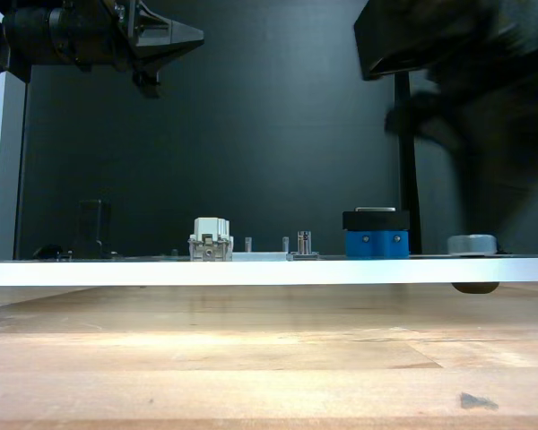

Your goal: Unfasten the M12 fastener and place in the container

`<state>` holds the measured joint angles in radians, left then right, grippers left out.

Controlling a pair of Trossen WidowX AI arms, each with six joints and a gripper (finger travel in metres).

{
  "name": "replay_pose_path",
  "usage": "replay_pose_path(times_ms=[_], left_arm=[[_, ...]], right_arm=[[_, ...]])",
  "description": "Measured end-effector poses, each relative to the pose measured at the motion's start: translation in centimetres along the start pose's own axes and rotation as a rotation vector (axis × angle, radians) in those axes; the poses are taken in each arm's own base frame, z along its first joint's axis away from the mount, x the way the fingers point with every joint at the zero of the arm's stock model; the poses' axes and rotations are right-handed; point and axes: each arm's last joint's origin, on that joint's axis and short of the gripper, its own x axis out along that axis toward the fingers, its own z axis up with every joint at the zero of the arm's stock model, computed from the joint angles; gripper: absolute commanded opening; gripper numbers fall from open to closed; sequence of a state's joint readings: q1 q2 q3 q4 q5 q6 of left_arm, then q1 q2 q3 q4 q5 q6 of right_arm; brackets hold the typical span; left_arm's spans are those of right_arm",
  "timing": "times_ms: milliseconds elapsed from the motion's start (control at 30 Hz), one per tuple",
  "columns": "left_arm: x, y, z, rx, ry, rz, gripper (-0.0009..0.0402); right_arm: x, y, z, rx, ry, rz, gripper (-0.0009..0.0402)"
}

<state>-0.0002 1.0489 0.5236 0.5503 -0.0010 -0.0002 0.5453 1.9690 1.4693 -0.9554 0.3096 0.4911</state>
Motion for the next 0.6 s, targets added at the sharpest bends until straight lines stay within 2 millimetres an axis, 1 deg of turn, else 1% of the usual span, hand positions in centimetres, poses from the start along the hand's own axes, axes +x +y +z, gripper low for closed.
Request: replay_pose_path(times_ms=[67, 167, 233, 367, 433, 600], left_arm=[[0.0, 0.0, 0.0, 0.0, 0.0, 0.0, 0.0], [0.0, 0.0, 0.0, 0.0, 0.0, 0.0, 0.0], [0.0, 0.0, 0.0, 0.0, 0.0, 0.0, 0.0], [0.0, 0.0, 0.0, 0.0, 0.0, 0.0, 0.0], [0.0, 0.0, 0.0, 0.0, 0.001, 0.0, 0.0], [0.0, 0.0, 0.0, 0.0, 0.0, 0.0, 0.0]], right_arm=[[-1.0, -0.7, 0.4, 0.013, -0.039, -0.081, 0.0], [-1.7, -0.9, 0.4, 0.018, -0.05, -0.07, 0.0], [-1.8, -0.7, 0.3, 0.015, -0.026, -0.019, 0.0], [-1.8, -0.3, 0.4, 0.013, 0.03, 0.143, 0.0], [-1.8, 0.0, 0.6, 0.019, 0.03, 0.214, 0.0], [-1.5, 0.5, 0.6, 0.022, 0.01, 0.268, 0.0]])
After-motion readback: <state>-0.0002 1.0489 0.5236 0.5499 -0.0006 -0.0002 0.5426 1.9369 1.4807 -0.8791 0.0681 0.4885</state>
